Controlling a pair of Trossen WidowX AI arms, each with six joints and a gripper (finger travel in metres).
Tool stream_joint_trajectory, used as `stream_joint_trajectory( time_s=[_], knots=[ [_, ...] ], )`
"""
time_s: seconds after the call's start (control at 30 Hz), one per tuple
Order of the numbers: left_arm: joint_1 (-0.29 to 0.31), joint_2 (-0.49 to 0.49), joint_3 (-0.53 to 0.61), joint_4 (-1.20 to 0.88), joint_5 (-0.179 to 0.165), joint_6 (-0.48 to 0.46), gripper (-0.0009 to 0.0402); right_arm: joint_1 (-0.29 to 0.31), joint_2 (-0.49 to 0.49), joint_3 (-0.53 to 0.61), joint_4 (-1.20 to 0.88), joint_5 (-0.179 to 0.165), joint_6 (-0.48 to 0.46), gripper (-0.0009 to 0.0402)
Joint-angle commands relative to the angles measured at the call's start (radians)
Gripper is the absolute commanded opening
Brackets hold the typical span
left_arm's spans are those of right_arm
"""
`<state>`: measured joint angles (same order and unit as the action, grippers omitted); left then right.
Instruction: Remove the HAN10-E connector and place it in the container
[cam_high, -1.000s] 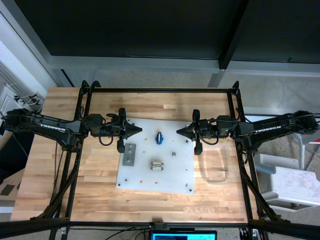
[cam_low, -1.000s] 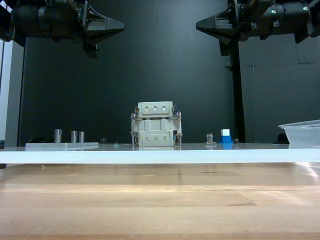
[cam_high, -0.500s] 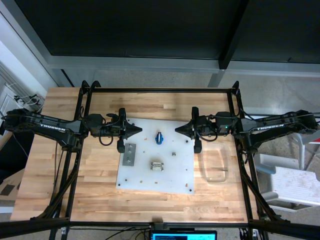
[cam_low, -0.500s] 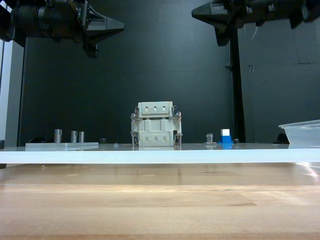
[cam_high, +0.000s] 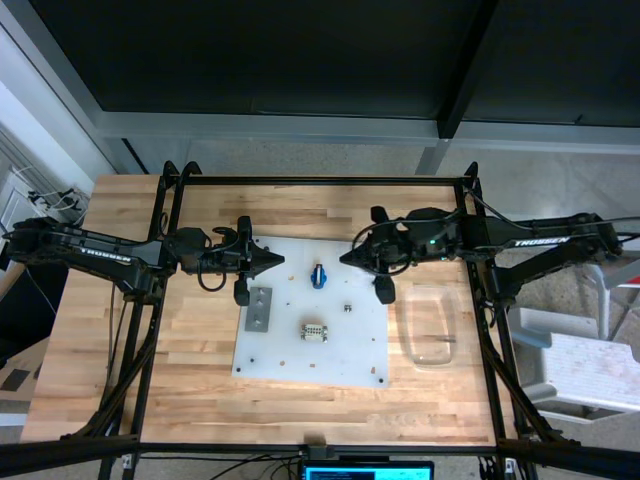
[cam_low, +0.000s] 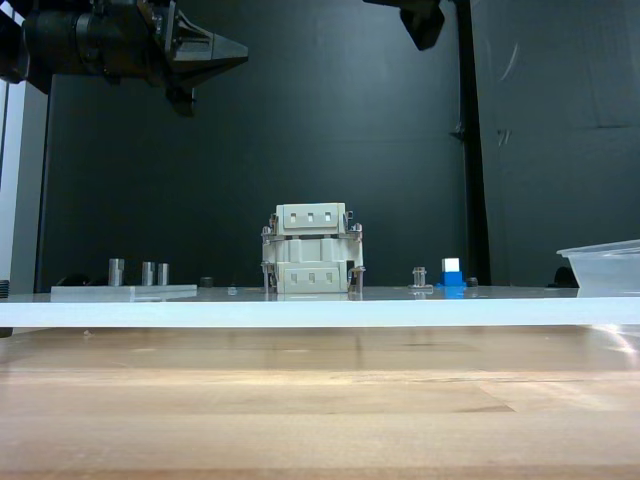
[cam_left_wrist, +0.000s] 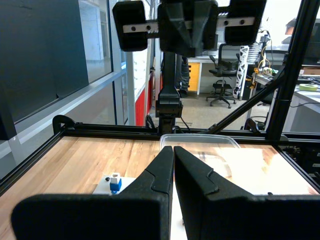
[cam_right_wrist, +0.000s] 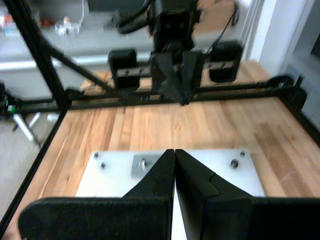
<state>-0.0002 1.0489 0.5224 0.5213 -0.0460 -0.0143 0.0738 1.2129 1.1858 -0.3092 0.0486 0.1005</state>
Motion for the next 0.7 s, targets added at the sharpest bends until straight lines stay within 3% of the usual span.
stream_joint_trajectory(
  time_s=[0.03,0.37,0.7],
  knots=[
    [0.0,0.0,0.0,0.0,0.0,0.0,0.0,0.016,0.075,0.117,-0.13,0.003,0.001,0.0],
    [0.0,0.0,0.0,0.0,0.0,0.0,0.0,0.058,0.333,0.448,-0.462,0.003,0.036,0.0],
    [0.0,0.0,0.0,0.0,0.0,0.0,0.0,0.076,0.523,0.643,-0.675,0.003,0.084,0.0]
  ],
)
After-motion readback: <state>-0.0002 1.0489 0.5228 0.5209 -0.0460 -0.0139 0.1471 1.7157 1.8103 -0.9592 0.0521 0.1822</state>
